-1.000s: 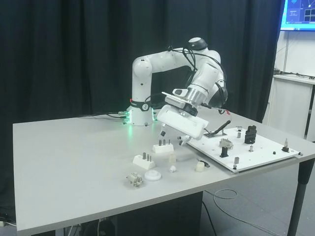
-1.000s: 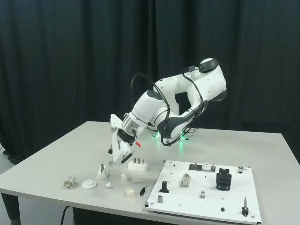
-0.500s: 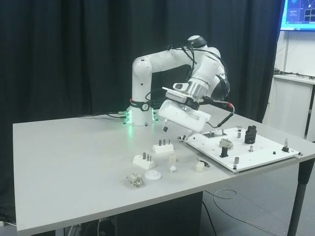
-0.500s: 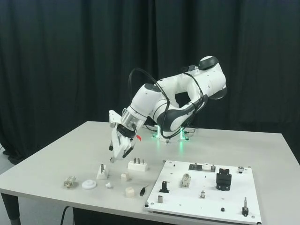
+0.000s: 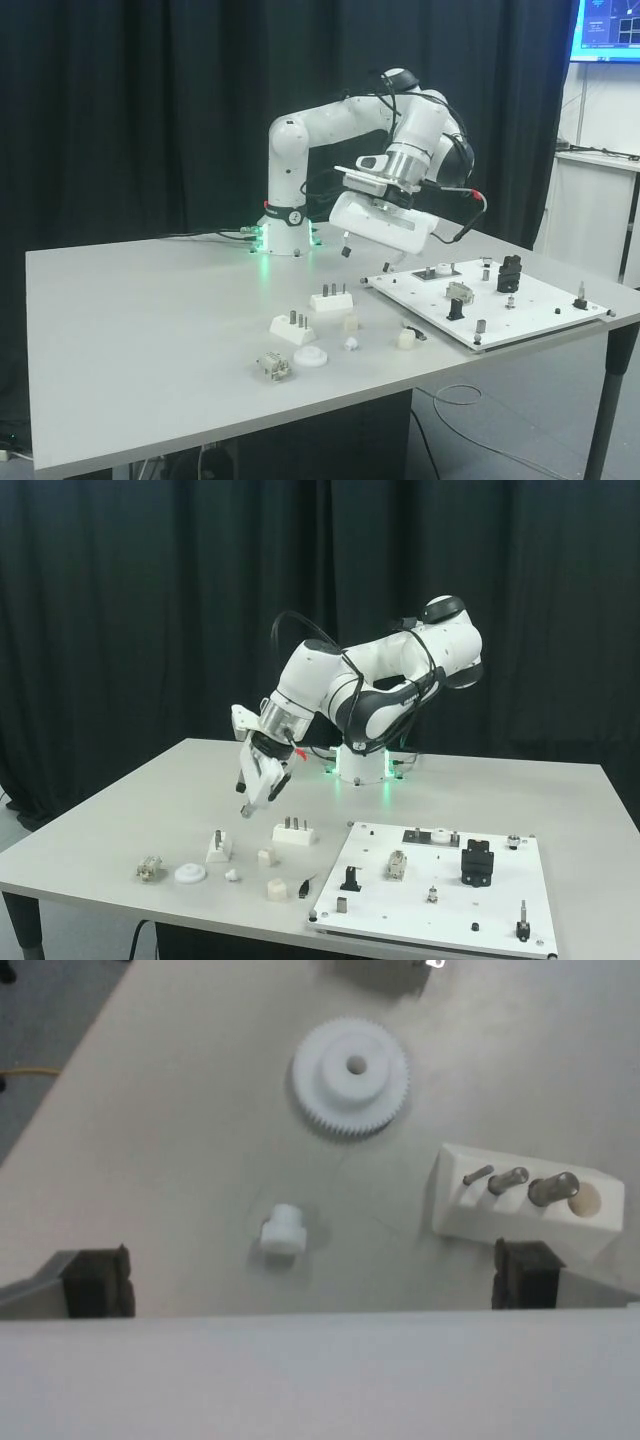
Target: Pick large gear.
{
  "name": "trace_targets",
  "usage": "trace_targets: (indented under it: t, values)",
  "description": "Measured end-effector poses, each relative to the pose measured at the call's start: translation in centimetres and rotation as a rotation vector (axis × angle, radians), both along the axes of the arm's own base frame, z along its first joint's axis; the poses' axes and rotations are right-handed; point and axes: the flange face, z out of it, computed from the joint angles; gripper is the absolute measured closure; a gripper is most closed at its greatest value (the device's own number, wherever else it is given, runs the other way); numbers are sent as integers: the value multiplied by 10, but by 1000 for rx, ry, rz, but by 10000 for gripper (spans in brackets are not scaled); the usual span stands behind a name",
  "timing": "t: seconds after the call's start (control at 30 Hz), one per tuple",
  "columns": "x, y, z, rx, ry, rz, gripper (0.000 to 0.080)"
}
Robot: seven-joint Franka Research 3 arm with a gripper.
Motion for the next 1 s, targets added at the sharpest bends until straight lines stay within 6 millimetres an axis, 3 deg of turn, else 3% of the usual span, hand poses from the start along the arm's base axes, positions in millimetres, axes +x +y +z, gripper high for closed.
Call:
trace_targets:
  t: [0.6,1.0]
  values:
    - [8,4,14,1,30,65,3]
    - [10,-26,22,33,40,86,3]
